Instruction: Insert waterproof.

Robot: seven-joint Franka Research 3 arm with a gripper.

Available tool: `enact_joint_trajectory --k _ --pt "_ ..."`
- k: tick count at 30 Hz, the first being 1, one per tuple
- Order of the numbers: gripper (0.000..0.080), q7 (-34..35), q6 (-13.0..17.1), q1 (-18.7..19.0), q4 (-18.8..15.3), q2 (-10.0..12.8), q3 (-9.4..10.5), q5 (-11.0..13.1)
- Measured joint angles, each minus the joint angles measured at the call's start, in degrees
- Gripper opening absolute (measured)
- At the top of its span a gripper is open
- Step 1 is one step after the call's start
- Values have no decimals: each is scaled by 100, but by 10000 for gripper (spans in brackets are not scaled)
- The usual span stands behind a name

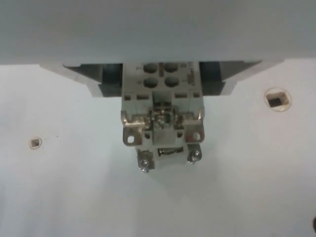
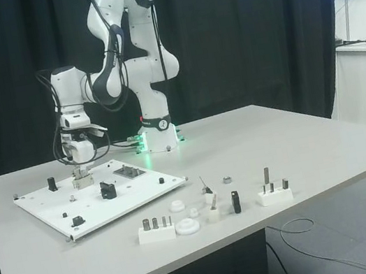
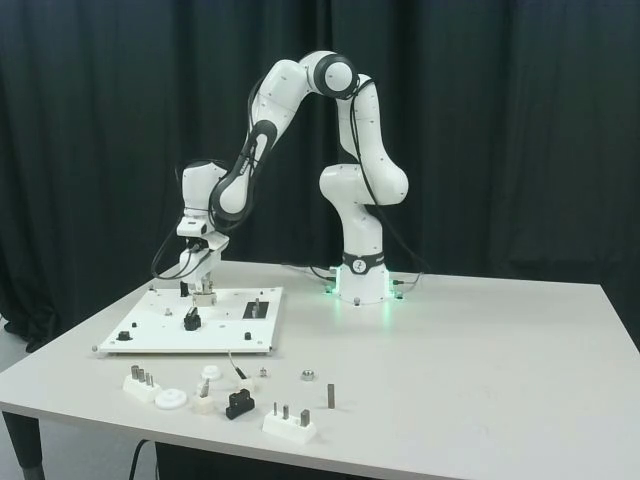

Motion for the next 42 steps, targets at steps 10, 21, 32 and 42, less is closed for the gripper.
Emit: enact_joint_trajectory --k 10,21,32,42 --pt "314 55 0 0 1 1 -5 43" --pt "314 102 8 0 7 11 4 86" --pt "314 100 15 3 26 26 62 122" --pt "314 39 7 3 26 30 25 89"
